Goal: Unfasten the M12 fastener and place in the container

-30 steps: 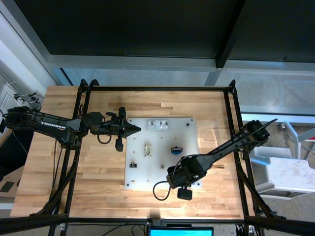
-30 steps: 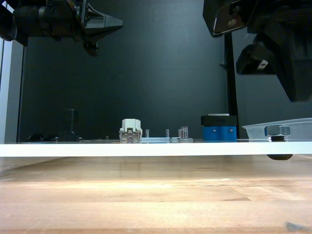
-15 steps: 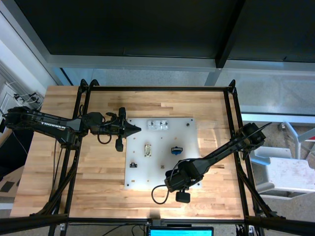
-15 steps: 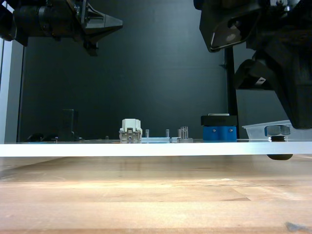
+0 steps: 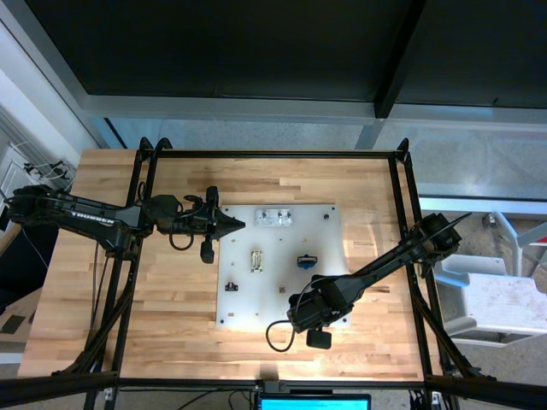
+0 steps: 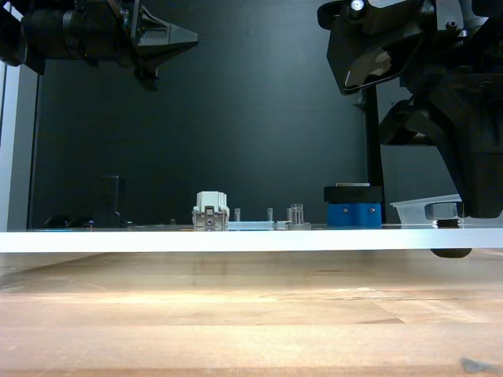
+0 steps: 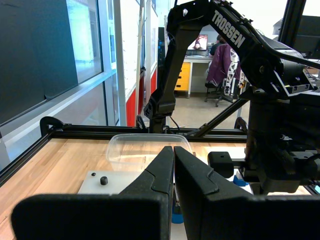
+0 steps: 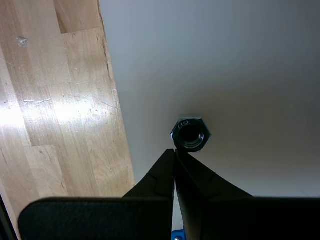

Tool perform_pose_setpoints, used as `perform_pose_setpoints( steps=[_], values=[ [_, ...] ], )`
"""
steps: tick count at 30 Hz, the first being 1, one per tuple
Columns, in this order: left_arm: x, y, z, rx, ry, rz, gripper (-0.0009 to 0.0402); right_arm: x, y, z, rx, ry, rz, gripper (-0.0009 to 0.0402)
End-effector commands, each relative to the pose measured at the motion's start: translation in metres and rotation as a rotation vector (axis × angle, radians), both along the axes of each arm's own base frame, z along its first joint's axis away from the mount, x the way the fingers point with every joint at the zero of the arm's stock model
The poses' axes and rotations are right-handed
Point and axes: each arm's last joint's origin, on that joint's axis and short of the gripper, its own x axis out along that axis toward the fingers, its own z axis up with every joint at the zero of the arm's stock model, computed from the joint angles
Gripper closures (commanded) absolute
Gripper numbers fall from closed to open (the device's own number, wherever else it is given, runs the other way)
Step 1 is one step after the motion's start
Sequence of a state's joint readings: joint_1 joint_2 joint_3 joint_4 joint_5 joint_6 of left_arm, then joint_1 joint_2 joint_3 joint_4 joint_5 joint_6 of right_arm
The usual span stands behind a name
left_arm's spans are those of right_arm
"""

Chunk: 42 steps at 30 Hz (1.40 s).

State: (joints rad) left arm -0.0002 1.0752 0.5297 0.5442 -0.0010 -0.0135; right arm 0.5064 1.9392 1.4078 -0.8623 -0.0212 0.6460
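Note:
The silver nut point(image 8: 190, 134) sits on its black stud point(image 6: 446, 224) on the white board point(image 5: 248, 299), its bore facing my right wrist camera. In the low view the nut point(image 6: 440, 210) shows half covered by my right gripper point(image 6: 478, 210). That gripper point(image 8: 175, 151) is shut on nothing, and its tips point down right beside the nut. In the high view the right arm hides the nut. The clear container point(image 7: 145, 150) stands behind the stud point(image 6: 413, 208); the left wrist view shows nothing in it. My left gripper point(image 5: 240, 224) hangs shut and empty over the board's far left edge.
A blue and black block point(image 6: 353, 206), a white connector point(image 6: 211, 214) and small posts point(image 6: 295, 214) stand on the board. A black frame rail point(image 5: 410, 222) runs along the table's right side. Bare wooden table point(image 5: 171, 325) lies near the board.
My right gripper has come down and shifted slightly toward the near edge, now reaching the nut's height and covering part of it in the low view. The left arm has not moved.

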Motion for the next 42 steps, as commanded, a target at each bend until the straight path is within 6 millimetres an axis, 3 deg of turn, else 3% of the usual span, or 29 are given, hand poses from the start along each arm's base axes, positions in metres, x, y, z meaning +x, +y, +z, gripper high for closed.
perform_pose_setpoints(
  steps=[1,35,42],
  values=[
    [0.0,0.0001,0.0001,0.0,0.0,0.0,0.0393,0.0006,0.0001,0.0002,0.001,-0.006,-0.002,0.0393],
    [0.0,0.0,0.0002,0.0,-0.001,0.0,0.0393,-0.0007,-0.0025,0.0013,-0.048,-0.014,-0.032,0.0393],
    [0.0,0.0,0.0002,0.0,-0.001,0.0,0.0393,0.0,0.0027,0.0052,0.056,0.012,-0.015,0.0393]
  ],
)
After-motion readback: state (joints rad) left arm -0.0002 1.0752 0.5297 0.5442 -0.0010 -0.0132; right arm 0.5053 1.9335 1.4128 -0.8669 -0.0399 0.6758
